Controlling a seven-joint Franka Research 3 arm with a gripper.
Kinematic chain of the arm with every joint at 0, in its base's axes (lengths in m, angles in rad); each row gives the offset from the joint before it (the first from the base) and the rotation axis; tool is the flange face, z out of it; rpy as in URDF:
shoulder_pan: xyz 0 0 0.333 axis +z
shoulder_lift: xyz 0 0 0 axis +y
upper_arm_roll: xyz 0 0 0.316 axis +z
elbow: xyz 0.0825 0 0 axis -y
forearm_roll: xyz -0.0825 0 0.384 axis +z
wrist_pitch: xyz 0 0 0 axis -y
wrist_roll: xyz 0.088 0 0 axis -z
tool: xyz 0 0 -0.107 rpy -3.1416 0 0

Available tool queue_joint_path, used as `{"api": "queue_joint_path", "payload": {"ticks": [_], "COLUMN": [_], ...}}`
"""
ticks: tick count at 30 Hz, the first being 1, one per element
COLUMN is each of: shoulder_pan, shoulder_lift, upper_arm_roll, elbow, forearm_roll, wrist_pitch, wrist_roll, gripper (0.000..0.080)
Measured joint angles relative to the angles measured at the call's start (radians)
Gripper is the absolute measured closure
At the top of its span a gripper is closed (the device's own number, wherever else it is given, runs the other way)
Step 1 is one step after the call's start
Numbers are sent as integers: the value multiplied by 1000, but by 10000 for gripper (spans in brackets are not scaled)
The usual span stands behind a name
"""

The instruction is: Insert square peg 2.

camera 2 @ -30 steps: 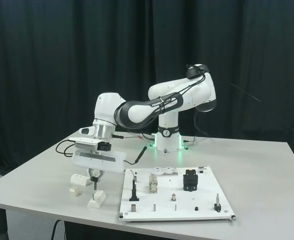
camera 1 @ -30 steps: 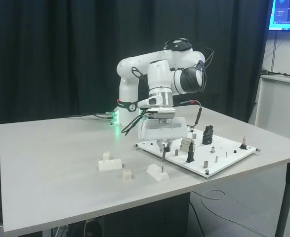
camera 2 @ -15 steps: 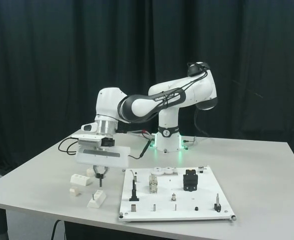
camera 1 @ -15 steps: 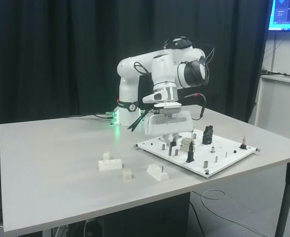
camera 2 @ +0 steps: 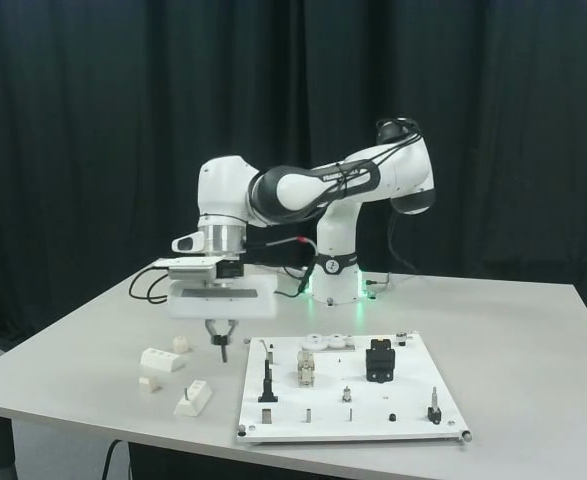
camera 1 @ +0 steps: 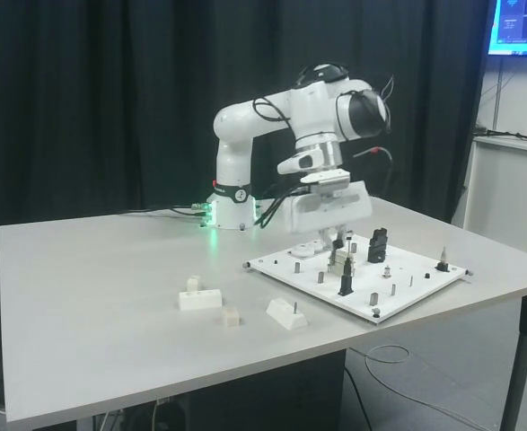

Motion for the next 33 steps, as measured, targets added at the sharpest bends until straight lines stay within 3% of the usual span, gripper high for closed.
{"api": "queue_joint_path", "payload": {"ticks": [13,33], "shoulder_pan": [27,89], "shoulder_lift": [12,22], "upper_arm_roll": [-40,-51], "elbow": [64,179], "forearm_roll": [-29,-48], "wrist_pitch": [-127,-262], "wrist_roll": [110,304], "gripper": [731,731]}}
